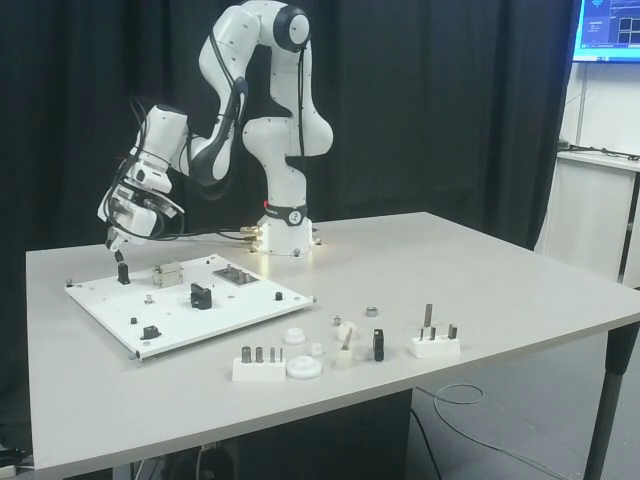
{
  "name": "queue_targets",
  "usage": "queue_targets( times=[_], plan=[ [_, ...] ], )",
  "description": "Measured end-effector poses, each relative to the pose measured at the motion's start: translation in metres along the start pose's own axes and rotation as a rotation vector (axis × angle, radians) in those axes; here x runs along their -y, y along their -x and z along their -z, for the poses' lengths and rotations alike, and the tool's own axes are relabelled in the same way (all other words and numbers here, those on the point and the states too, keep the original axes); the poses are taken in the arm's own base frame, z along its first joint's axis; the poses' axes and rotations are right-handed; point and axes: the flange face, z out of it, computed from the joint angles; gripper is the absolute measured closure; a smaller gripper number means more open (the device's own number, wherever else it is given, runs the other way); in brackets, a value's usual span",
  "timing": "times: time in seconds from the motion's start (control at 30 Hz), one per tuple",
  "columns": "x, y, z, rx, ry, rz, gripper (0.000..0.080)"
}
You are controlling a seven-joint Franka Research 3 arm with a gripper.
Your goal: Insert USB.
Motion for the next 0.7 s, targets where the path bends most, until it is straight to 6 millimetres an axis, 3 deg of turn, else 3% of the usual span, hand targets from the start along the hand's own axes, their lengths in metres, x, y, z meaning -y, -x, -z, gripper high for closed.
queue_targets(
  times=[0.7],
  plan=[
    [0.0005, -0.0008, 0.0004, -0.006, -0.006, -0.001, 0.0777]
  ],
)
